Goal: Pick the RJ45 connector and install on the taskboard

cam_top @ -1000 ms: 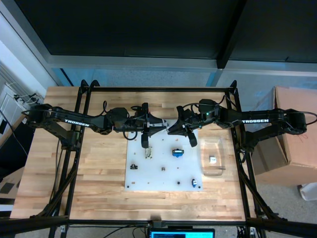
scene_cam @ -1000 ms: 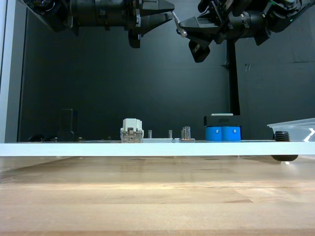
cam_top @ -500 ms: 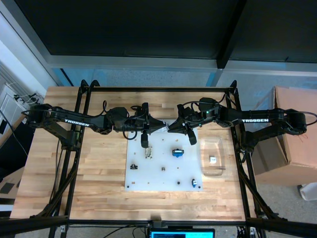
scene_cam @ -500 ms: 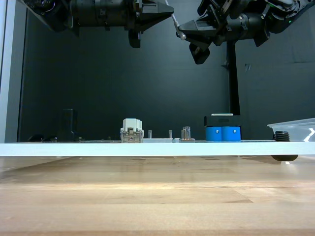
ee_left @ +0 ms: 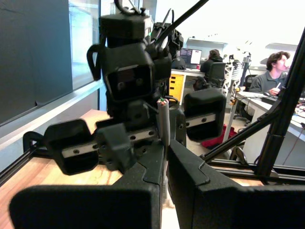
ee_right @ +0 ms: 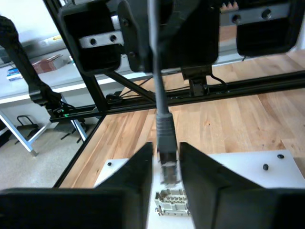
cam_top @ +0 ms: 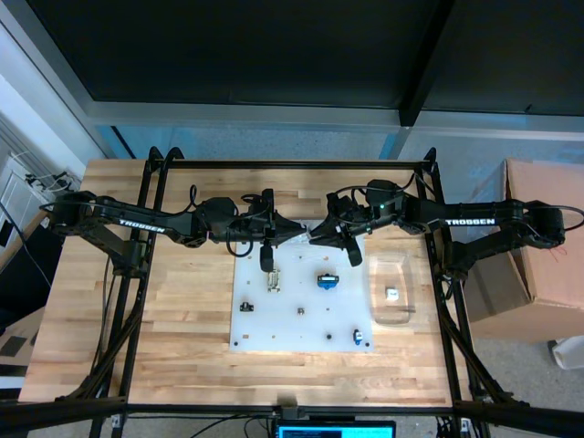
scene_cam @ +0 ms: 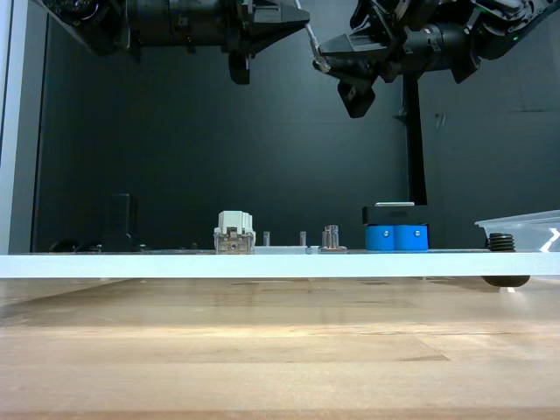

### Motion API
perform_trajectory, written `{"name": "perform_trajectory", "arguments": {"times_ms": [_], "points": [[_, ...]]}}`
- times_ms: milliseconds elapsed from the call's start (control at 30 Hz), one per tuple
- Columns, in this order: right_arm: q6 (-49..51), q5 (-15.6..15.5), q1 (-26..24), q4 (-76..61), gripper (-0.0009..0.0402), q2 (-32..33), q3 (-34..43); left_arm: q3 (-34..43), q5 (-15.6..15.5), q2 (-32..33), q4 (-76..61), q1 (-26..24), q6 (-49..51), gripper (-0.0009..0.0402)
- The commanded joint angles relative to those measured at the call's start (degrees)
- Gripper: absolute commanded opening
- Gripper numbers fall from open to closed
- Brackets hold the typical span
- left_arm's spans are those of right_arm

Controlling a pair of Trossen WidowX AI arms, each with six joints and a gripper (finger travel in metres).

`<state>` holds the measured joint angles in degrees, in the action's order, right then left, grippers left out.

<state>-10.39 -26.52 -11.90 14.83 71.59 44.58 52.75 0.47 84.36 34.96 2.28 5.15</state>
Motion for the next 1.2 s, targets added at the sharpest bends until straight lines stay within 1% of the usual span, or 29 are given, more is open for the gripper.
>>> {"name": "perform_trajectory", "arguments": {"times_ms": [33, 67, 100, 133, 233, 267, 300, 333, 400, 467, 500, 533, 633, 700, 733, 833, 1033, 1100, 1200], "points": [[-0.2, 2.6, 0.0, -4.1, 0.0147, -0.6, 1.2, 0.1, -1.4, 0.0, -0.1, 0.0, 0.4, -0.0001], [-0.3, 4.0, 0.1, -6.0, 0.0158, -1.0, 1.7, 0.1, -2.0, 0.0, -0.2, 0.0, 0.5, -0.0001], [-0.3, 4.7, 0.2, -7.8, 0.017, -1.2, 2.4, 0.1, -3.0, 0.0, -0.3, 0.0, 0.6, 0.0], [-0.4, 5.3, 0.2, -9.8, 0.0179, -1.6, 3.2, 0.1, -4.5, 0.0, -0.6, 0.0, 0.7, 0.0], [-0.5, 9.2, 0.5, -17.5, 0.0201, -2.1, 6.8, 0.1, -10.1, 0.0, -2.3, 0.0, 4.1, -0.0001], [-0.5, 11.5, 0.8, -20.1, 0.0206, -2.1, 8.2, 0.2, -12.5, 0.0, -3.1, 0.0, 5.7, 0.0], [-0.7, 14.6, 1.2, -23.0, 0.0208, -2.1, 9.7, 0.3, -14.5, 0.0, -4.2, 0.0, 7.3, 0.0], [-0.9, 18.7, 1.9, -26.1, 0.0209, -2.1, 11.5, 0.5, -16.4, 0.0, -5.7, 0.0, 8.9, 0.0], [-0.9, 26.4, 3.5, -32.1, 0.0209, -1.6, 15.1, 1.7, -19.3, 0.0, -10.4, -0.1, 12.0, -0.0001], [-2.9, 33.0, 5.0, -37.3, 0.0208, -0.5, 18.8, 3.8, -21.2, 0.2, -15.5, -0.1, 13.7, 0.0], [-4.5, 35.5, 5.6, -39.7, 0.0209, 0.2, 20.7, 4.9, -21.9, 0.4, -17.6, -0.1, 14.0, 0.0], [-5.4, 36.7, 6.2, -42.0, 0.0209, 1.1, 22.6, 5.9, -22.4, 0.5, -19.1, -0.1, 14.1, -0.0001], [-8.6, 39.5, 6.8, -48.4, 0.0208, 4.4, 28.2, 8.9, -23.1, 0.5, -23.2, -0.2, 14.1, 0.0], [-10.3, 39.7, 6.8, -51.0, 0.0208, 6.7, 31.1, 10.4, -23.8, 0.5, -25.5, -0.2, 14.9, 0.0], [-10.2, 40.6, 6.8, -51.8, 0.0208, 7.8, 32.3, 11.2, -24.5, 0.5, -26.9, -0.2, 15.6, 0.0], [-10.3, 40.7, 6.8, -52.2, 0.0208, 10.5, 34.9, 13.6, -25.2, 0.5, -31.4, -0.2, 16.3, 0.0], [-11.6, 40.8, 6.8, -52.0, 0.0208, 14.6, 37.4, 15.0, -24.8, 0.5, -33.7, -0.2, 18.4, 0.0], [-11.2, 41.8, 6.8, -50.9, 0.0208, 15.6, 37.4, 15.0, -24.9, 0.5, -34.1, -0.3, 18.6, 0.0], [-10.1, 42.1, 6.8, -50.0, 0.0208, 16.4, 37.4, 15.0, -24.9, 0.5, -34.9, -0.4, 19.7, 0.0]]}}
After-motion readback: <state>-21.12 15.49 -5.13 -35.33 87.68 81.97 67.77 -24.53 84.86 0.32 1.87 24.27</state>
